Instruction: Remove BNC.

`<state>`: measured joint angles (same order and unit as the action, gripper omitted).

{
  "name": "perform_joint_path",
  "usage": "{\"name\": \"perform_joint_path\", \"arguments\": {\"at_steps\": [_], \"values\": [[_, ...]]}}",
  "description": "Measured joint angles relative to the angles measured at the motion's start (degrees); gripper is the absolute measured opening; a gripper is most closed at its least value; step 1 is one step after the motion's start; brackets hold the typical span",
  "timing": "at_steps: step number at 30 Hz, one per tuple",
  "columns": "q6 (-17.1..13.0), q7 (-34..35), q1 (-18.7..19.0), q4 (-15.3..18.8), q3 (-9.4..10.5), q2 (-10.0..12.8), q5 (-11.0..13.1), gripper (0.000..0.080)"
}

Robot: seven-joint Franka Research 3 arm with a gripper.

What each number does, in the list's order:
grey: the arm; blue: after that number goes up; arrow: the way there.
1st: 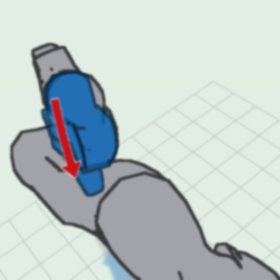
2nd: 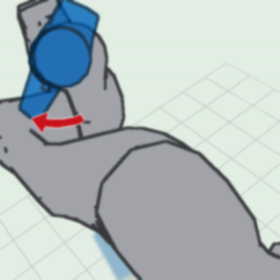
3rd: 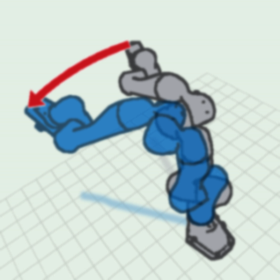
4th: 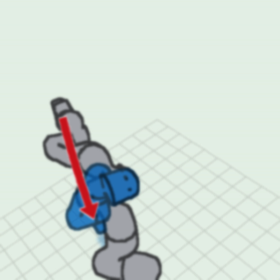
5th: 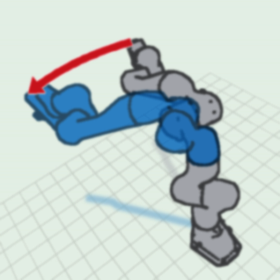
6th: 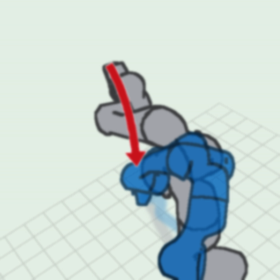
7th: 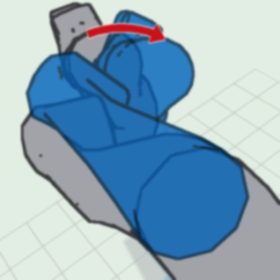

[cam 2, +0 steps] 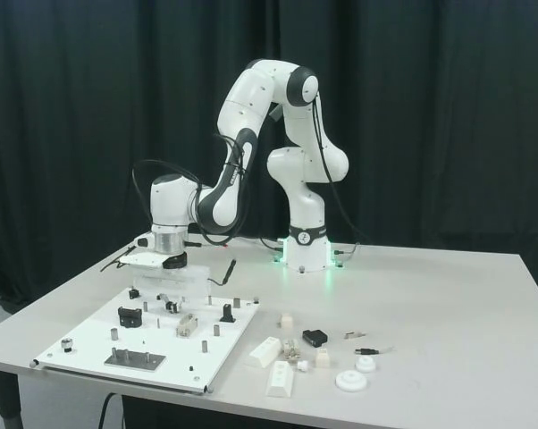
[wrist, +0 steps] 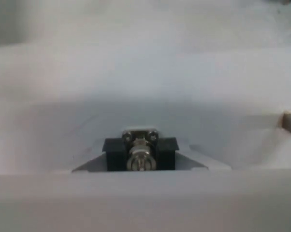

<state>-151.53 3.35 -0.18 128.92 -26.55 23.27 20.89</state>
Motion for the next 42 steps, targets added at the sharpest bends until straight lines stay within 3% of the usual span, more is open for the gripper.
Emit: {"name": "perform_joint_path", "arguments": {"at_steps": [19,29,42], "values": [[0.07,-17.09,0.0,-0.01,-0.03,-0.02,0.0,0.0123],[0.18,-32.46,0.0,-0.01,-0.05,-0.06,0.0,0.0123],[0.35,-42.62,0.0,-0.08,-0.11,-0.07,0.0,0.0123]]}}
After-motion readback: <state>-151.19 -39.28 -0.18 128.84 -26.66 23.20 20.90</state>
